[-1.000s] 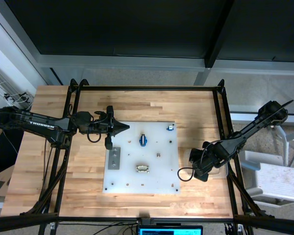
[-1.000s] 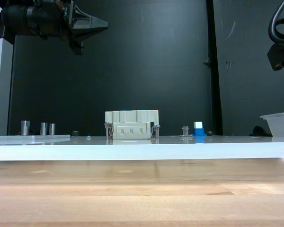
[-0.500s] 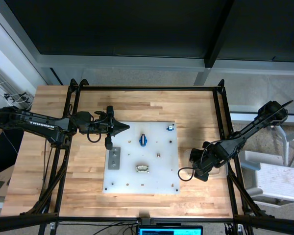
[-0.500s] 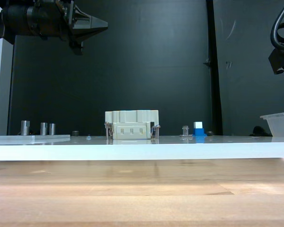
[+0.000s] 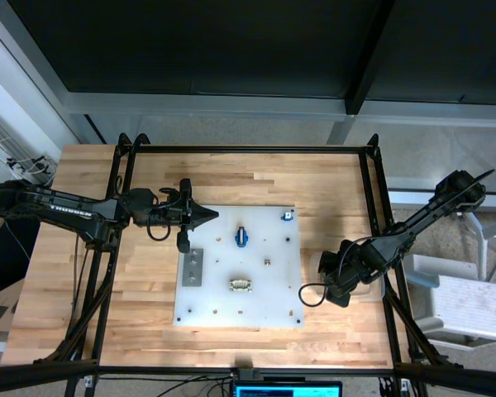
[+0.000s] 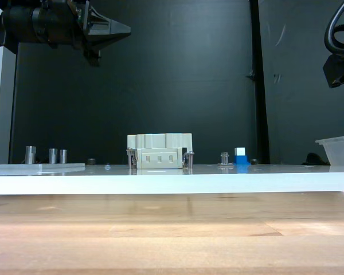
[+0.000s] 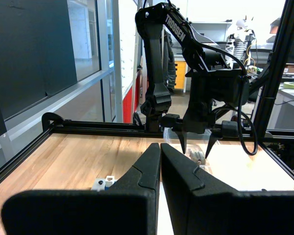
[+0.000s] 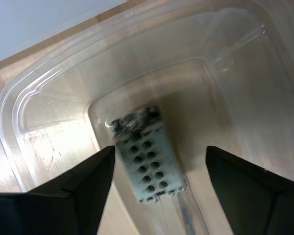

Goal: Remove the HAN10-E connector and place it in the container

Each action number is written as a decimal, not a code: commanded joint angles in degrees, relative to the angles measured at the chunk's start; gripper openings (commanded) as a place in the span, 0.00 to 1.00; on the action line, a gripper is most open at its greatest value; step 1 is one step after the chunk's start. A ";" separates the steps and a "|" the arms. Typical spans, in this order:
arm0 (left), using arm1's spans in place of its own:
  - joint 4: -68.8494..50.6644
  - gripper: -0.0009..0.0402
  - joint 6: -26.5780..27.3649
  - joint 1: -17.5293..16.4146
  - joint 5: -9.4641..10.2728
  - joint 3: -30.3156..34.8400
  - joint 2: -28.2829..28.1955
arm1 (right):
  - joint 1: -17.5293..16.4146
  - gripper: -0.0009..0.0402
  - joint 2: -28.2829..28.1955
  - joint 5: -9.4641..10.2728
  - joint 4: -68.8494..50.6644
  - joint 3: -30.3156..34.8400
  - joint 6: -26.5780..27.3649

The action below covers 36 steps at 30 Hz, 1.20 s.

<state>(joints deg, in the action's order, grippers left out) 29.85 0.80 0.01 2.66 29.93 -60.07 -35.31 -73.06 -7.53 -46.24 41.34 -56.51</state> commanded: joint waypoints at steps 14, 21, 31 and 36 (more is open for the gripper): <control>0.02 0.02 0.00 -0.02 -0.02 0.02 -0.02 | -0.20 0.74 1.77 0.28 0.20 0.07 -0.11; 0.02 0.02 0.00 -0.02 -0.02 0.02 -0.02 | -0.22 0.74 4.83 1.62 -0.70 0.07 -0.22; 0.02 0.02 0.00 0.00 -0.02 0.02 -0.02 | -0.24 0.71 7.58 1.68 -1.84 0.09 0.02; 0.02 0.02 0.00 -0.02 -0.02 0.02 -0.02 | -0.31 0.68 9.38 1.73 -3.28 0.09 -0.02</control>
<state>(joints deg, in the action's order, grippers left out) 29.85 0.82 0.01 2.63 29.95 -60.10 -35.59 -64.05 -5.80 -49.28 41.41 -56.51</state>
